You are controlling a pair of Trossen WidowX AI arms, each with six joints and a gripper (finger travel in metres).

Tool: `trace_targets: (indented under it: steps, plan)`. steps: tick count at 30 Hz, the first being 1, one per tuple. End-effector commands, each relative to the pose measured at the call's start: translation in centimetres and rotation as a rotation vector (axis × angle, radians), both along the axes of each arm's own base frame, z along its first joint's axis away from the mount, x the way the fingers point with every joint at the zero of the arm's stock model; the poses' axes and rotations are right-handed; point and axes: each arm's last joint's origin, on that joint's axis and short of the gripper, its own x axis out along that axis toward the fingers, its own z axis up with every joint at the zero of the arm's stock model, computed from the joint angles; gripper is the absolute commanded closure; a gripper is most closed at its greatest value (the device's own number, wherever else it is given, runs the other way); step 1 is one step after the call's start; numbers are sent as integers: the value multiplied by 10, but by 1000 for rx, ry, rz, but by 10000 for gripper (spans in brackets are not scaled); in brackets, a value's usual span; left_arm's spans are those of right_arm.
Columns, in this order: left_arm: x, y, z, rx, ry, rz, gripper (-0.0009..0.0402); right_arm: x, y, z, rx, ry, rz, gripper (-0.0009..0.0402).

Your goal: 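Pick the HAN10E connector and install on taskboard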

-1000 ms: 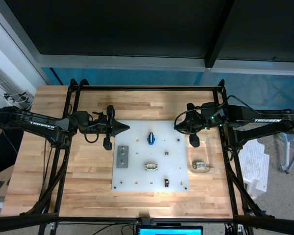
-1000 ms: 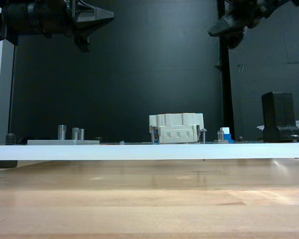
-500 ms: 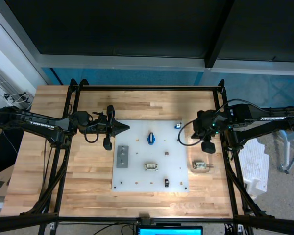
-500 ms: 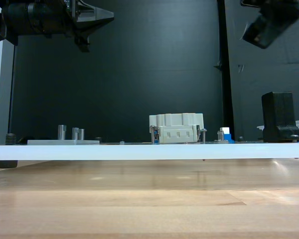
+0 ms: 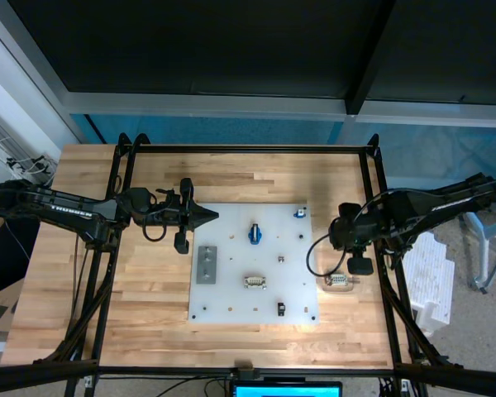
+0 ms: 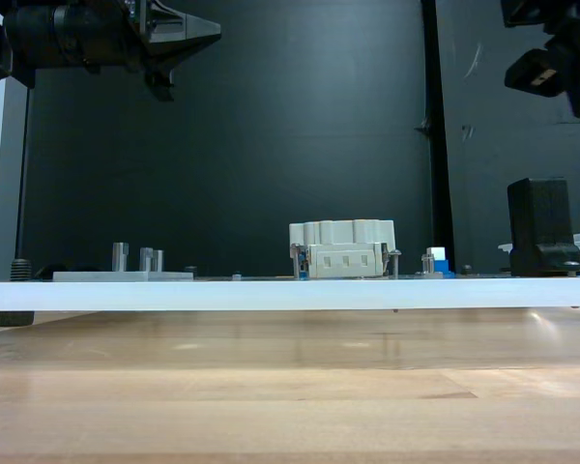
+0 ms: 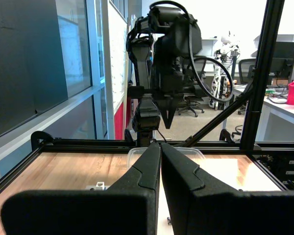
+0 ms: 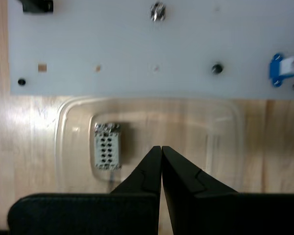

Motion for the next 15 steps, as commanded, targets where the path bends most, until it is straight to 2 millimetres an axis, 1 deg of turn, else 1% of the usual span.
trace_targets:
  steps: [1, 4, 7, 15]
  plan:
    - [0, 0, 0, 0, 0, 0, 392, 3, 7, -6, -8, 44, -7, 393]
    - [0, 0, 0, 0, -1, 0, 392, 6, 14, -11, -39, 76, 13, 392]
    - [0, 0, 0, 0, 0, 0, 392, 10, 21, -16, -68, 83, 26, 372]
    - [0, 0, 0, 0, 0, 0, 392, 19, 31, -28, -82, 140, 15, 242]
